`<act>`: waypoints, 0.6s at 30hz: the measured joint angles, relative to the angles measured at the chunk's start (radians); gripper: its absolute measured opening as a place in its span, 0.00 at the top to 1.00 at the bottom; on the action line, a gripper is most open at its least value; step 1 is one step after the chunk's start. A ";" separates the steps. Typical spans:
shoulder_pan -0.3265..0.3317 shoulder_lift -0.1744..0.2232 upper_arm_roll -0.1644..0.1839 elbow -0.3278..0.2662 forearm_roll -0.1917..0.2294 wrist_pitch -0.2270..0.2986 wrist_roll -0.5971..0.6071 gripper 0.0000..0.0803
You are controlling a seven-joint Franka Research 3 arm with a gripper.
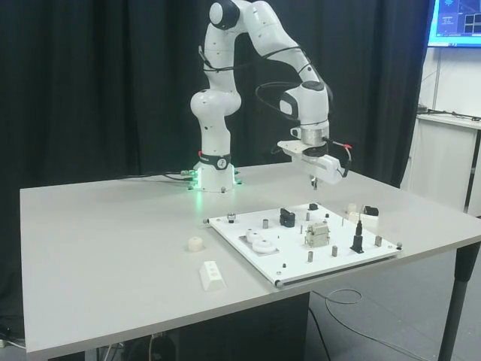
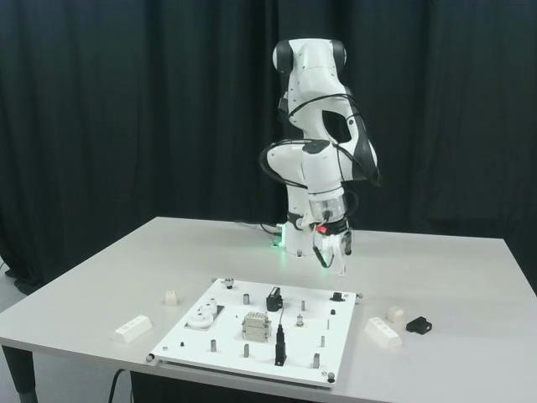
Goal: Place Ethernet.
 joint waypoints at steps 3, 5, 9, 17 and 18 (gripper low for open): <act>0.000 -0.012 0.000 0.004 -0.029 -0.021 0.016 0.90; 0.000 -0.018 0.000 0.006 -0.044 -0.033 0.023 0.90; 0.000 -0.026 0.000 0.007 -0.060 -0.046 0.035 0.90; 0.000 -0.029 0.000 0.009 -0.078 -0.061 0.048 0.90; 0.000 -0.029 0.000 0.010 -0.079 -0.061 0.049 0.90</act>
